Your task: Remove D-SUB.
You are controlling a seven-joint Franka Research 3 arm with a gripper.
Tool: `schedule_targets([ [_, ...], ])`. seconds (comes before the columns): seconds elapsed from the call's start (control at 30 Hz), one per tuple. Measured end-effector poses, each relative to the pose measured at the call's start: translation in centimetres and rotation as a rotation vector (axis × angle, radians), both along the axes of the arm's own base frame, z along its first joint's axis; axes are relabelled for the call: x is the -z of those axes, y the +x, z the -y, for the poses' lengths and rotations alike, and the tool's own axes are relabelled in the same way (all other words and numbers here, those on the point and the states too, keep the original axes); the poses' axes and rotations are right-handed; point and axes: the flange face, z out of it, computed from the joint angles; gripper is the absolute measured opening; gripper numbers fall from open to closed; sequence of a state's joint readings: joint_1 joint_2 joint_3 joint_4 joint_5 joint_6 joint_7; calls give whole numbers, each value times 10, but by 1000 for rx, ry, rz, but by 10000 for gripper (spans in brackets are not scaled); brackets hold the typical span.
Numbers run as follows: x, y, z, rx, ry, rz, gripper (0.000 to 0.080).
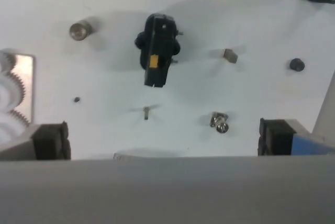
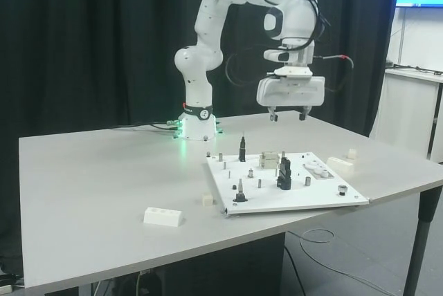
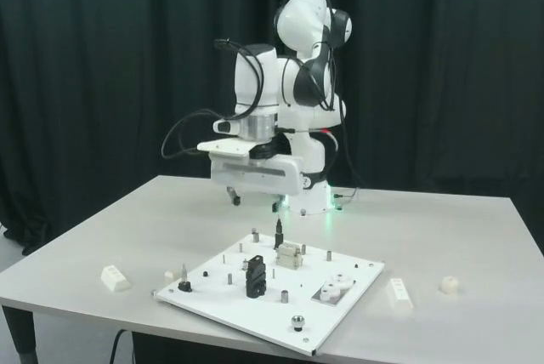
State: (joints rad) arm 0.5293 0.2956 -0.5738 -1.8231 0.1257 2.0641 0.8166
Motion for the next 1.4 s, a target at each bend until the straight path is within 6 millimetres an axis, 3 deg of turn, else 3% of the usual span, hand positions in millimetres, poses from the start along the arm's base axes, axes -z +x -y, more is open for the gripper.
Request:
schedule_targets([
  [0.87, 80, 9, 0, 8, 2, -1, 800],
  [1.4, 118, 8, 3, 41, 37, -5, 800],
])
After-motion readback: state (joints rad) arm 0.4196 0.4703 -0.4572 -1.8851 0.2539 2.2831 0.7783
